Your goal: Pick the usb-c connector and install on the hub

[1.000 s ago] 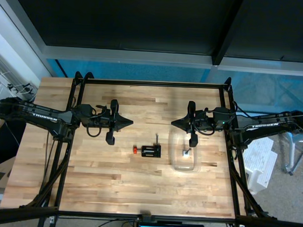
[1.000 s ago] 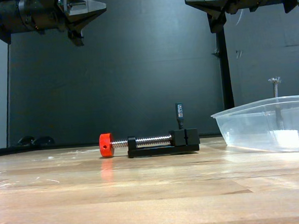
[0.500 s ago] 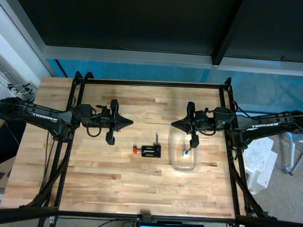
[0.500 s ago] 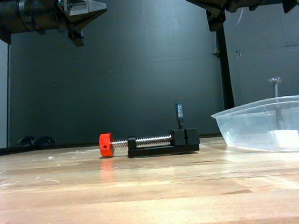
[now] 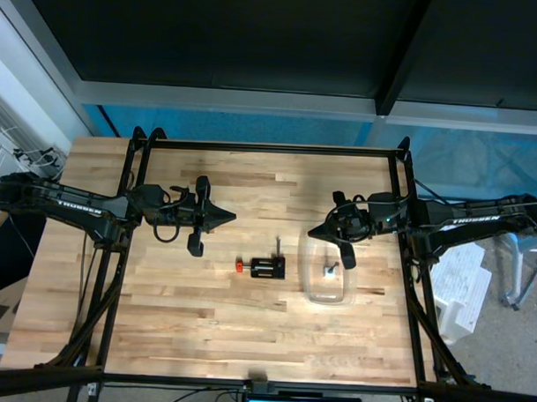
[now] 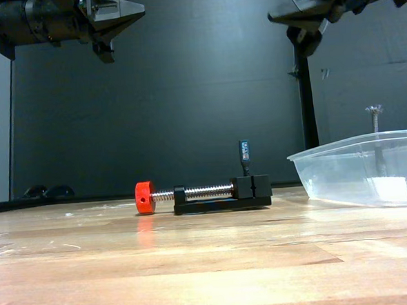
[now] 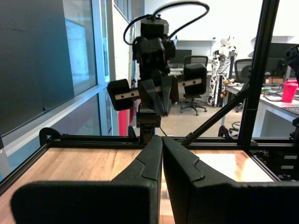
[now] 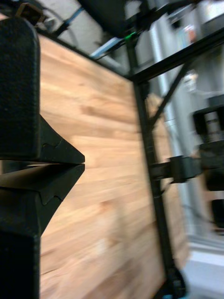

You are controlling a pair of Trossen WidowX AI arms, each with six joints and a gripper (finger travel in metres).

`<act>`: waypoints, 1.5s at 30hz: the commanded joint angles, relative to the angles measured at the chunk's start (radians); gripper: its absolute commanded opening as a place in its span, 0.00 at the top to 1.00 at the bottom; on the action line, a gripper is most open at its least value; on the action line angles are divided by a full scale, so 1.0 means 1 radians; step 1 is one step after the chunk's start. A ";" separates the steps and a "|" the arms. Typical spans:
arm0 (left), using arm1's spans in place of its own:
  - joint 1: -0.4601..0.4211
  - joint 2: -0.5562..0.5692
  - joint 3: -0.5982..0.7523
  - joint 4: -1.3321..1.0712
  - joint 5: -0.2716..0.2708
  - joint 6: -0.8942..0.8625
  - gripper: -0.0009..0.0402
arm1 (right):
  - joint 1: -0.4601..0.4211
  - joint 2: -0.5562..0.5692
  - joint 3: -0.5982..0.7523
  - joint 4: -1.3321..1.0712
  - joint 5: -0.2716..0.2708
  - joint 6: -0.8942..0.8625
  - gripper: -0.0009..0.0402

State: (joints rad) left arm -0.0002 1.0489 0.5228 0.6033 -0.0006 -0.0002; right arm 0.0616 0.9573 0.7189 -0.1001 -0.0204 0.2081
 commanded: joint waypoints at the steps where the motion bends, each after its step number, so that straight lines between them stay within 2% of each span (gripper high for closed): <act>1: 0.000 0.000 0.000 0.000 0.000 0.000 0.98 | 0.016 0.000 0.034 -0.145 0.033 0.001 0.98; 7: 0.000 0.000 0.000 0.000 0.000 0.000 0.98 | 0.056 0.000 0.105 -0.399 0.084 0.001 0.98; 16: 0.000 0.000 0.000 0.000 0.000 0.000 0.98 | 0.119 0.000 0.174 -0.687 0.082 0.036 0.98; 26: 0.000 0.000 0.000 0.000 0.000 0.000 0.98 | 0.201 0.033 0.174 -0.843 0.082 0.102 0.96; 30: 0.000 0.000 0.000 0.000 0.000 0.000 0.98 | 0.204 0.076 0.174 -0.848 0.081 0.117 0.89; 35: 0.000 0.000 0.000 0.000 0.000 0.000 0.98 | 0.205 0.137 0.174 -0.849 0.082 0.125 0.73; 40: 0.000 0.000 0.000 0.000 0.000 0.000 0.98 | 0.208 0.184 0.174 -0.848 0.111 0.127 0.60; 45: 0.000 0.000 0.000 0.000 0.000 0.000 0.98 | 0.210 0.245 0.174 -0.845 0.118 0.127 0.54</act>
